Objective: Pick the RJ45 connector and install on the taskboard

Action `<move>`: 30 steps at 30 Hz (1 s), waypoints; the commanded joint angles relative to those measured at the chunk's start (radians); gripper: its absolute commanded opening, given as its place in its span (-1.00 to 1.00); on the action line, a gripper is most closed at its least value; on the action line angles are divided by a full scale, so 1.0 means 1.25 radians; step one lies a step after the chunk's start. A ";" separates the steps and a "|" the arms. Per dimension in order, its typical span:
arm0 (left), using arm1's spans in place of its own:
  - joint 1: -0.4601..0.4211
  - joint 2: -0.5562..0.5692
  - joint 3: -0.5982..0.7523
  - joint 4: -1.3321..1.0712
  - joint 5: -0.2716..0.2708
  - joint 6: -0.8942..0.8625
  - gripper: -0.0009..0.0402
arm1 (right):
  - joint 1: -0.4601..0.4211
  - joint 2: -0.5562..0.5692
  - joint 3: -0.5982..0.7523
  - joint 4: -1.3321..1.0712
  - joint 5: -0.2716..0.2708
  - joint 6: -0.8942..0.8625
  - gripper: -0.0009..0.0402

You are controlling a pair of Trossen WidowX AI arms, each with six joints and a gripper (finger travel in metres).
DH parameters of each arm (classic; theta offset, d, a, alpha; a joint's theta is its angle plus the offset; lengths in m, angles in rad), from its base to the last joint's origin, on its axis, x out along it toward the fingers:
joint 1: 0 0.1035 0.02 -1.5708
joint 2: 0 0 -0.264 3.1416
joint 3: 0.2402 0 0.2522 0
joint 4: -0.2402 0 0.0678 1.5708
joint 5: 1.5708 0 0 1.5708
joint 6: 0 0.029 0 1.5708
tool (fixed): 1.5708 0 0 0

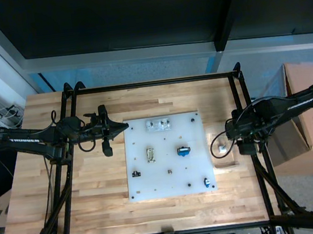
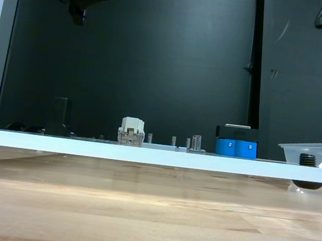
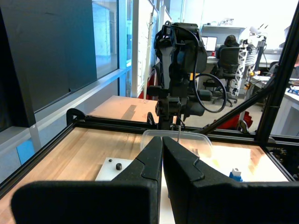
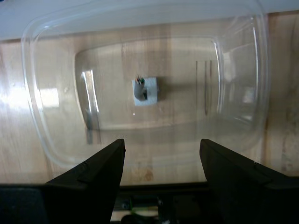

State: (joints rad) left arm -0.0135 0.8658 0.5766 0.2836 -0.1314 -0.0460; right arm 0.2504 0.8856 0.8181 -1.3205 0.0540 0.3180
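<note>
The connector [image 4: 145, 90] lies free in the tray [image 4: 233, 93]. The right end effector [image 4: 162, 150] hangs above it, apart, and should next descend to grasp. The left end effector [image 3: 162, 142], together, hovers beside the board [image 1: 170, 185].

**Clear drop into the tray, low obstacles on the board**
The right gripper [image 4: 161, 151] hung with its jaws spread wide above the clear tray [image 4: 243, 70] at the taskboard's [image 1: 153, 180] 3 o'clock. Only the tray walls ringed the RJ45 connector [image 4: 145, 90], which lay free inside. The left gripper [image 3: 162, 140], fingers together, hovered high at the board's 9 o'clock edge. The blue block [image 2: 236, 147] stood tallest on the board.
</note>
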 commanded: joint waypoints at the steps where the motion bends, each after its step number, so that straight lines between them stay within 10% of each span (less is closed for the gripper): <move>1: 0.000 0.000 0.000 0.000 0.000 0.000 -0.96 | 0.004 0.016 -0.012 0.025 0.000 0.008 0.13; 30: 0.000 0.000 0.000 -0.002 0.000 0.000 -0.96 | 0.081 0.149 -0.050 0.146 -0.001 0.098 0.13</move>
State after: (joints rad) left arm -0.0135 0.8658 0.5758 0.2817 -0.1314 -0.0463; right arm 0.3477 1.0657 0.7551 -1.1431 0.0525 0.4400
